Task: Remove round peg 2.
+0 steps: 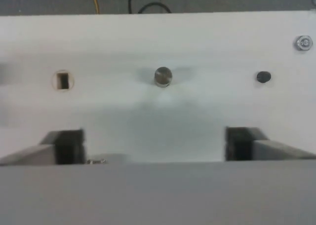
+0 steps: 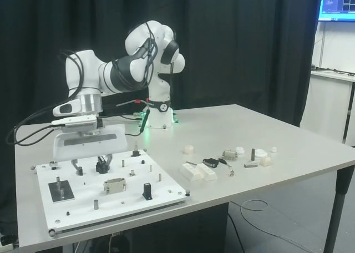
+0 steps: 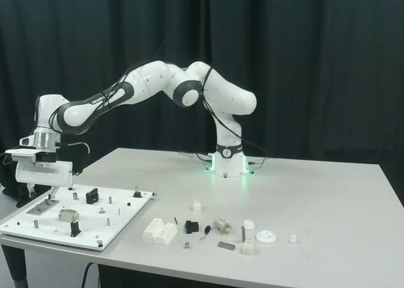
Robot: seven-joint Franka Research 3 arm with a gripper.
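Observation:
In the wrist view a short round metal peg point(image 1: 163, 77) stands upright in the white board point(image 1: 158, 32), on the line midway between my two fingers. My gripper point(image 1: 155, 145) is open, with black pads point(image 1: 69, 146) wide apart and nothing between them. It hangs a little above the board and is apart from the peg. A square hole point(image 1: 62, 80) lies on one side of the peg and a small black hole point(image 1: 263, 77) on the other. From the room, the gripper point(image 2: 92, 162) hovers low over the far left part of the board point(image 2: 166, 195).
The board carries several other pegs, a black connector point(image 2: 101, 165), a black block point(image 2: 147, 191) and a grey plate with a post point(image 2: 60, 191). Loose white and black parts point(image 2: 199, 172) lie on the table to the board's right. A bolt point(image 1: 303, 42) sits at the board's corner.

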